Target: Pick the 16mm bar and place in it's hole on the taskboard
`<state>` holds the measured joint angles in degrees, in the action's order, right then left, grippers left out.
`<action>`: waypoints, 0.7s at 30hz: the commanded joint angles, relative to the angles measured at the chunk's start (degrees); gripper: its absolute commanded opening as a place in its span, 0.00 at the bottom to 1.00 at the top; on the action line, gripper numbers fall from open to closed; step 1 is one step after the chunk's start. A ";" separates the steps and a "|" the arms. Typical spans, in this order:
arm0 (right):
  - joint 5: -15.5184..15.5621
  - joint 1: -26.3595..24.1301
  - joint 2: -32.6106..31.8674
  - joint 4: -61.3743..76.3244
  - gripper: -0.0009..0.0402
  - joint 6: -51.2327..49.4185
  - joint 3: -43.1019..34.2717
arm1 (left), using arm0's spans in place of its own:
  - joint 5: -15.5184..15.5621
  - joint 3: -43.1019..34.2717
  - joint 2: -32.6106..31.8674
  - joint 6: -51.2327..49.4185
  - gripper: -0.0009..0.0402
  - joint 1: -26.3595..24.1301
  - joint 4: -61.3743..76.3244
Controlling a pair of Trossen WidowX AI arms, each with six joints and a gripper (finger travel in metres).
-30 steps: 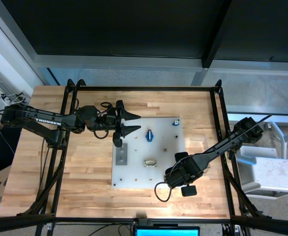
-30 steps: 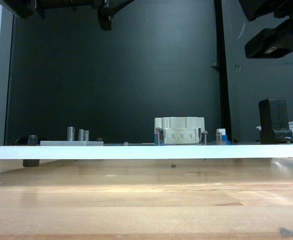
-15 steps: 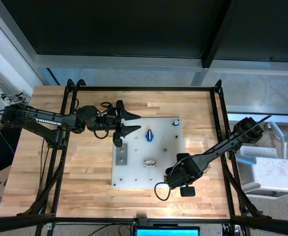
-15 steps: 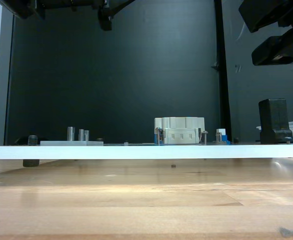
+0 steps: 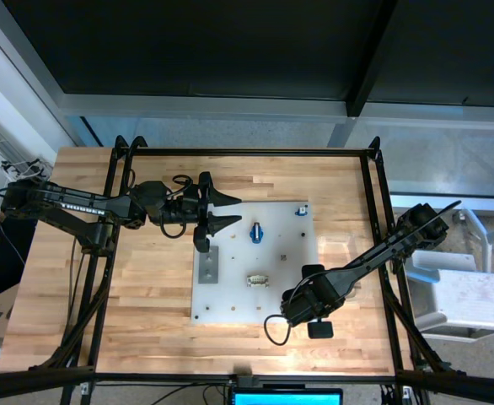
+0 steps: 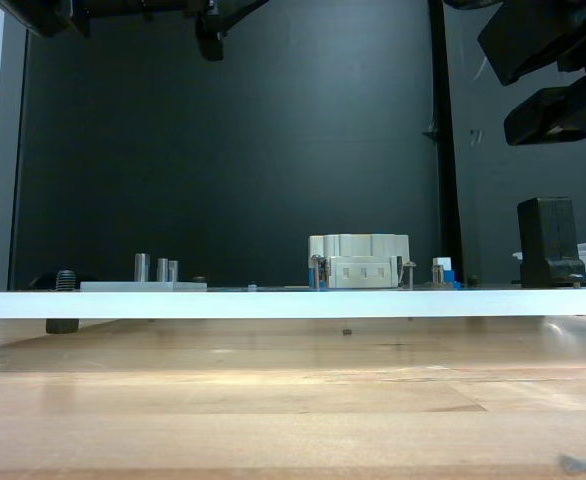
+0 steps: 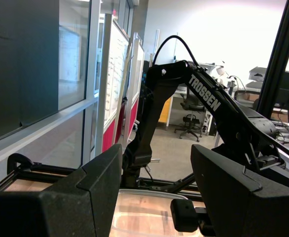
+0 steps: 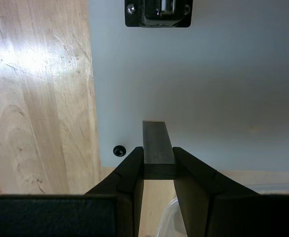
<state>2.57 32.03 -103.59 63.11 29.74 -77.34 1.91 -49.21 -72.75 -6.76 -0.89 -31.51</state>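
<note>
While left hand [image 5: 236, 211] gapes above board [image 5: 291, 274], right hand [image 8: 159, 159] (lower) grips one bar [image 8: 156, 140].

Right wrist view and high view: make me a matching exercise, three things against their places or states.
1. left end effector
2. right end effector
3. 16mm bar

A. held above a corner of the taskboard
B. open, above the taskboard's far-left corner
C. shut on the 16mm bar

Pairs: 1-B, 2-C, 3-A

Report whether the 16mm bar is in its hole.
Out: the right hand grips the 16mm bar above the board's near-right corner. Left hand, open, hovers at its far-left edge.
</note>
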 commanded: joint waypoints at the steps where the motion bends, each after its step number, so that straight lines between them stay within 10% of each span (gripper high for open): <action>1: -0.07 -0.07 -0.02 -0.02 0.03 -0.07 0.07 | 0.00 -0.02 0.00 0.02 0.49 0.02 0.02; 21: -0.07 -0.24 -1.95 -2.16 0.03 -0.15 0.13 | 0.00 -0.02 0.00 0.02 0.49 0.02 0.00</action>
<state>2.61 31.79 -105.51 61.19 29.63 -77.23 1.91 -49.21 -72.75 -6.76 -0.89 -31.48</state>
